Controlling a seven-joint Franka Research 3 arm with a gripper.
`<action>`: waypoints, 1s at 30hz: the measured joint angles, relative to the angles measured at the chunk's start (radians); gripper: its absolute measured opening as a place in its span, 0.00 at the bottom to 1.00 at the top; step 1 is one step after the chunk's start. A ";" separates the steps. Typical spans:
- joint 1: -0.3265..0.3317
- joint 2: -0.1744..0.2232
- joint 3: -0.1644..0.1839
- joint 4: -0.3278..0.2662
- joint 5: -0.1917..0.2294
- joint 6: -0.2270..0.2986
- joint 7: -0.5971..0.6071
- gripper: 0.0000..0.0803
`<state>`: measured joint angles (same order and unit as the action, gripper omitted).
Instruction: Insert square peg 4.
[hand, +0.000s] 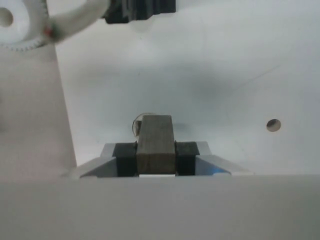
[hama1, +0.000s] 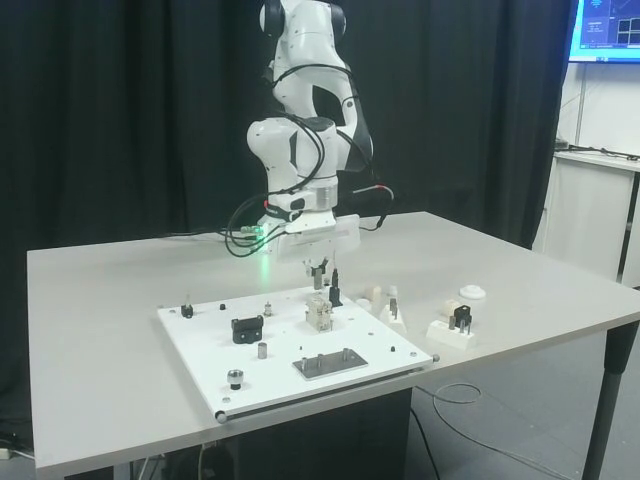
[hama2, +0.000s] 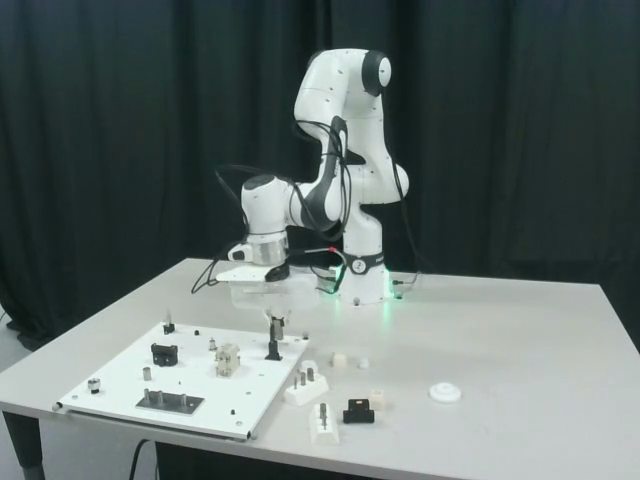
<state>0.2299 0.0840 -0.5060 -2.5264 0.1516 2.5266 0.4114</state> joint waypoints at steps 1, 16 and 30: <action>0.000 0.000 0.000 -0.002 0.000 0.001 0.000 0.19; 0.001 0.010 0.000 -0.009 0.025 0.003 0.000 0.19; 0.002 0.023 0.000 -0.012 0.050 0.018 0.000 0.19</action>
<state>0.2321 0.1065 -0.5059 -2.5389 0.2016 2.5445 0.4114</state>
